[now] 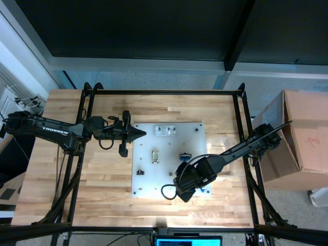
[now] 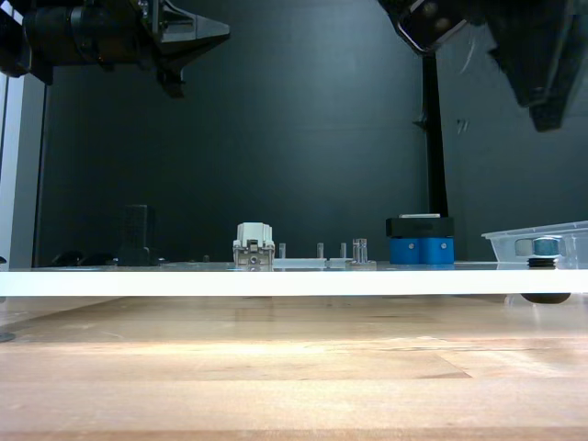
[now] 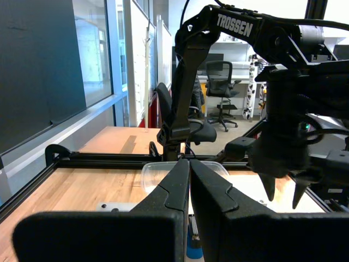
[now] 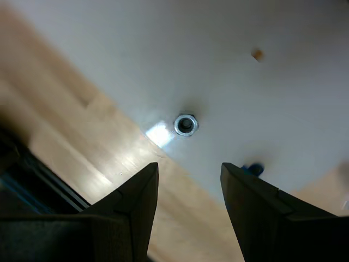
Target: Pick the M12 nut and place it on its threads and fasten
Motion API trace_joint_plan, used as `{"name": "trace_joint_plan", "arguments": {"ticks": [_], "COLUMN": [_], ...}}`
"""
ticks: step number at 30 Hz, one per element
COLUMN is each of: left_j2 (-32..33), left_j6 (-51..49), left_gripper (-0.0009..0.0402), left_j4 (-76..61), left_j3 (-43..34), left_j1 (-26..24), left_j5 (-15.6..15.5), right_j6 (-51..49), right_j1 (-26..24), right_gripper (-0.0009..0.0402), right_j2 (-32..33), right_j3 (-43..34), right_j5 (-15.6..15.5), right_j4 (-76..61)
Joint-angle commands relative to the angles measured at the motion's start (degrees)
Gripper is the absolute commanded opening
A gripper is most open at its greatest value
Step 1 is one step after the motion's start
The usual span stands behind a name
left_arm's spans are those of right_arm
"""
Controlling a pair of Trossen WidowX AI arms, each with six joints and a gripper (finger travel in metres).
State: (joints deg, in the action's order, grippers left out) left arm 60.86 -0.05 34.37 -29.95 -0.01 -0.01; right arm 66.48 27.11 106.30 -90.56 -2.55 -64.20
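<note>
The M12 nut sits on its stud near the board's five o'clock corner — right gripper above it, spread wide and empty — while the left gripper, pinched closed, hovers at the board's ten o'clock edge.

Low view dim; glare band on the table; right wrist view soft

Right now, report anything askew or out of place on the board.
Nothing stands out. The small silver nut sits level on its black ribbed stud, free. The right claw hangs open above it; the left claw is shut, high over the white board's left edge.
</note>
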Motion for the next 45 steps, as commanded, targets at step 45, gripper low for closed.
{"name": "trace_joint_plan", "arguments": {"ticks": [45], "left_j2": [0.0], "left_j6": [0.0], "left_gripper": [0.0], "left_j4": [0.0], "left_j3": [0.0], "left_j1": [0.0], "left_j5": [0.0], "right_j6": [-45.7], "right_j1": [0.0], "right_gripper": [0.0], "right_j2": [-2.8], "right_j3": [5.0], "right_j5": [6.0], "right_j4": [5.2]}}
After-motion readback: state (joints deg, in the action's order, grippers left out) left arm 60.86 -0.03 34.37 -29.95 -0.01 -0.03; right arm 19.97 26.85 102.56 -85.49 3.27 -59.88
